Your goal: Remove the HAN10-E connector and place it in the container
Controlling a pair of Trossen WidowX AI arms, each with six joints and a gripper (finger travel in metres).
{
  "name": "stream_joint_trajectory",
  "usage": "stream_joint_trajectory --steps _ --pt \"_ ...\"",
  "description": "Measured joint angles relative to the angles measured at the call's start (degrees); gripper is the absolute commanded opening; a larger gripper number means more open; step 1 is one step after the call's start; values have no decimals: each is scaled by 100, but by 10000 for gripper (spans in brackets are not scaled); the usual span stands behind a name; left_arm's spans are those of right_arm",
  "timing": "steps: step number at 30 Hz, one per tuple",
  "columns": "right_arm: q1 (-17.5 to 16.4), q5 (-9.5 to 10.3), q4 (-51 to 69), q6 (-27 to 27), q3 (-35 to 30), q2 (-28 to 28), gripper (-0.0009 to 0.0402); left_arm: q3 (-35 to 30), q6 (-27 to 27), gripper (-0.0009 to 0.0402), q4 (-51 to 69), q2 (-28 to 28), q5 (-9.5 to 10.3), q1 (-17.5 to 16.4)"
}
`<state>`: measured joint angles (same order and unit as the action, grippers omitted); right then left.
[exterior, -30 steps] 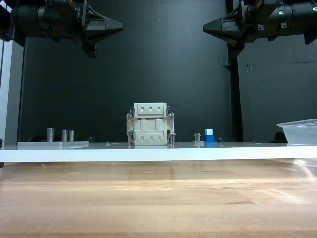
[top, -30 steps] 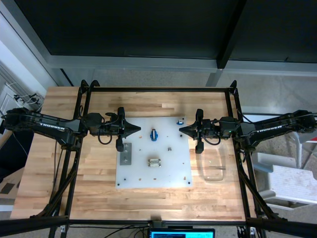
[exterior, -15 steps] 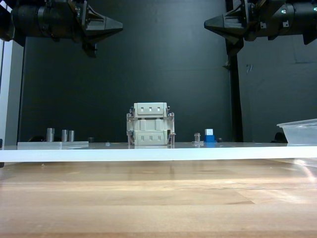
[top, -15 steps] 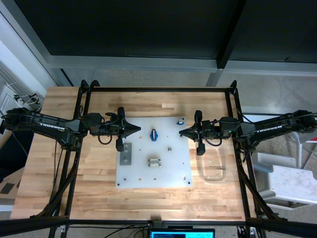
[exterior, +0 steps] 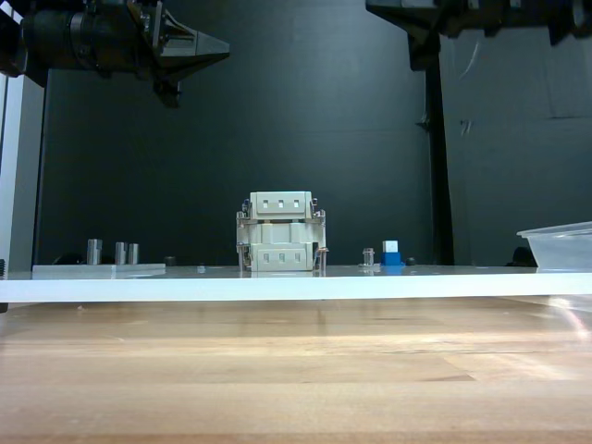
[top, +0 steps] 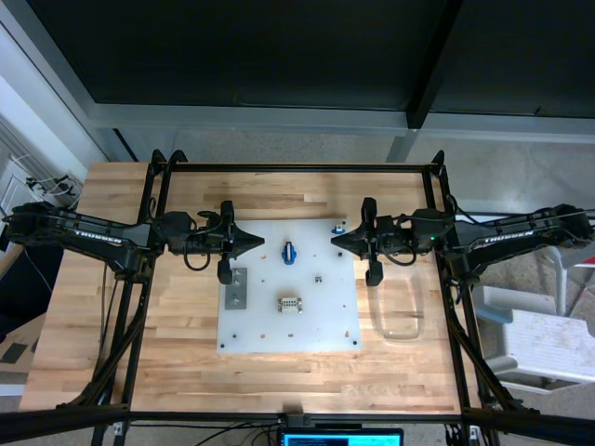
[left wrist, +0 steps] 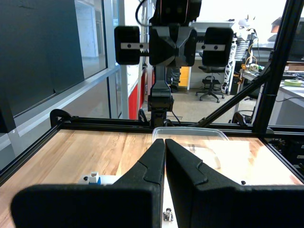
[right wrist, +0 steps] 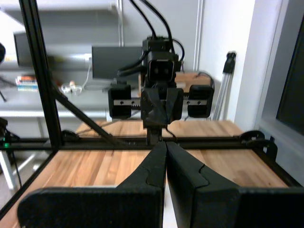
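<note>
right hand [top: 337, 242]: hung high over the far right part of the white board [top: 307, 330], fingers pressed together, gripping nothing.
left hand [top: 261, 244]: hung high over the board's far left part, likewise pressed together and empty, tip pointed toward the right hand.
HAN10-E connector [top: 290, 305]: sat upright in its mount at the board's near middle, untouched, well below both hands.
container [top: 400, 336]: lay on the tabletop [top: 279, 372] just beside the board's right edge, seemingly empty.
blue knob [top: 288, 251]: stood beyond the connector, between the two tips.
step: judged as the approach; removal not yet begun.
next move: probably called for spreading the right hand's fingers, lowering over the connector, closing on its sides, then lifting straight up.
</note>
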<state>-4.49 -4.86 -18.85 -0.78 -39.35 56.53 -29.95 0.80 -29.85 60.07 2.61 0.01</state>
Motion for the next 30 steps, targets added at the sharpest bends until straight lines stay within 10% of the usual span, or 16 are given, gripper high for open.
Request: stream_joint_trajectory --steps 30 --pt "-125 50 7134 -66 -5617 3379 0 0 0 0 0 2 2 0"
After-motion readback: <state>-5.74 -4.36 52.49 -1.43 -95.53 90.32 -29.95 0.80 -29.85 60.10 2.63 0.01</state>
